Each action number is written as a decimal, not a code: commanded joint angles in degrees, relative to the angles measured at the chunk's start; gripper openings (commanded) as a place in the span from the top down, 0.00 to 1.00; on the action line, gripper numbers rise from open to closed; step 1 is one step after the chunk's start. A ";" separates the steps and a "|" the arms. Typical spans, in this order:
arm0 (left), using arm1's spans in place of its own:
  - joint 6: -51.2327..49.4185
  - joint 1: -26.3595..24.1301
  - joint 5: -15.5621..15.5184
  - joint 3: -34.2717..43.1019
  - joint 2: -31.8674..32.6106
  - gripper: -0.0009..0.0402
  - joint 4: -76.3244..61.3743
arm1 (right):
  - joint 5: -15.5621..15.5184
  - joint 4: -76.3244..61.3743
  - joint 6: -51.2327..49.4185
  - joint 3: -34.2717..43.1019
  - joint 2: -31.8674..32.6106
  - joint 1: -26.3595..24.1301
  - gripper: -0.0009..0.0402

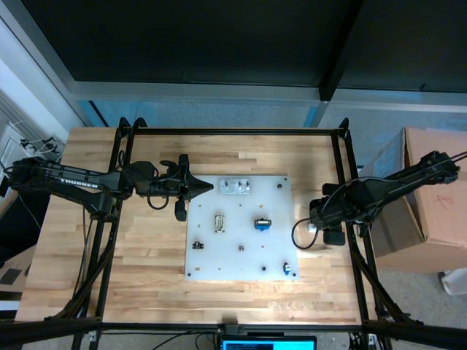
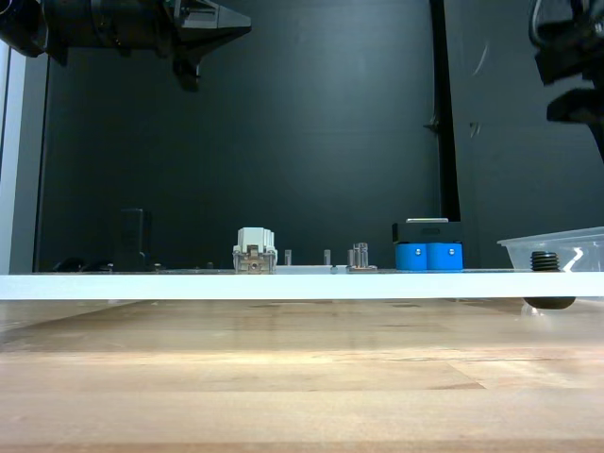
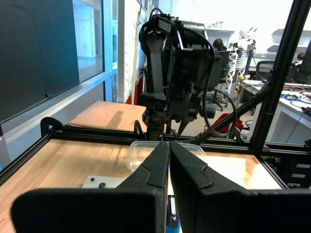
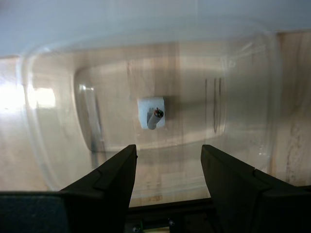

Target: Pick the RJ45 connector and install on the taskboard

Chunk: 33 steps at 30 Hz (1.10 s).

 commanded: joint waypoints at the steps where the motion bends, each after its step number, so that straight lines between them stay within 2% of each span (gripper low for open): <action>1: 0.02 0.00 0.00 0.02 0.00 0.98 0.00 | -0.13 2.51 -0.35 -2.58 0.15 0.13 0.53; 19: 0.02 0.00 0.00 0.02 0.00 0.98 0.04 | -0.39 13.84 -0.55 -10.95 2.14 0.96 0.57; 33: 0.02 0.02 0.00 0.02 0.00 0.98 0.02 | -0.39 18.01 -0.57 -14.23 2.14 1.07 0.64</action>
